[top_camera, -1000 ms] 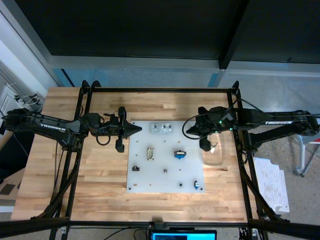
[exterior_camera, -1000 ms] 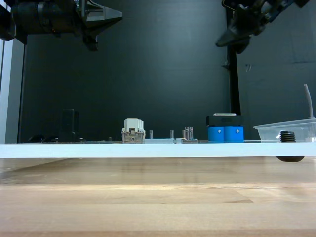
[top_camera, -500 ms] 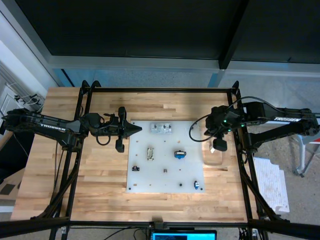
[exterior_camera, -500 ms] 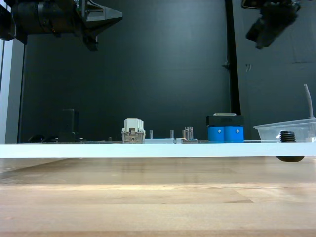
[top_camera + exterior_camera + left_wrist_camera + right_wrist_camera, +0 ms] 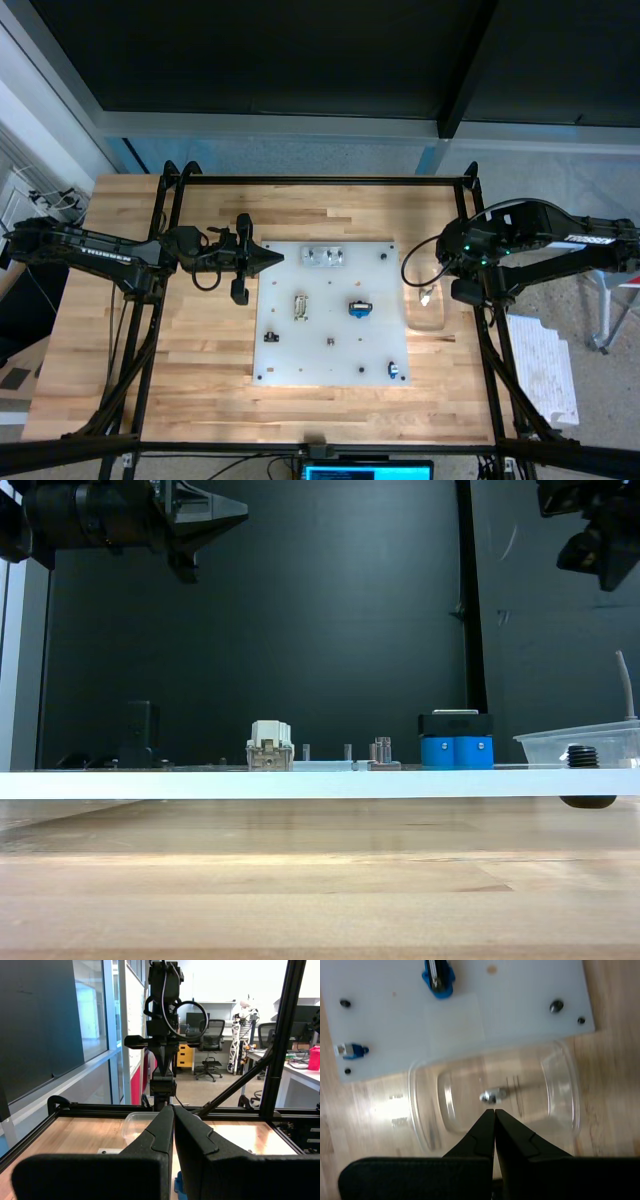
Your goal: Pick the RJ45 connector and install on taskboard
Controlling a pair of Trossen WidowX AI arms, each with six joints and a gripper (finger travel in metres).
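The right gripper (image 5: 466,292) has travelled rightward over the last second, from above the right edge of the taskboard (image 5: 300,350), across the clear tray (image 5: 425,328), to a spot at the tray's right side. It hangs high in the air. In the low view it sits well above the tray's rim, at the right edge of the scene. Its fingers are pressed together with no gap showing, and they grip nothing.

The RJ45 connector (image 5: 492,1095) lies loose on the floor of the clear tray, roughly at its middle. In the right wrist view it appears just past the closed fingertips, though the gripper is far above it. The tray rests on the wooden table (image 5: 190,360), just beside the taskboard's right edge.

The left gripper (image 5: 275,258) has not shifted. It is held high over the board's far left edge, pointing right, its fingers likewise closed on nothing. A large blue part (image 5: 360,308) stands on the board near its middle.
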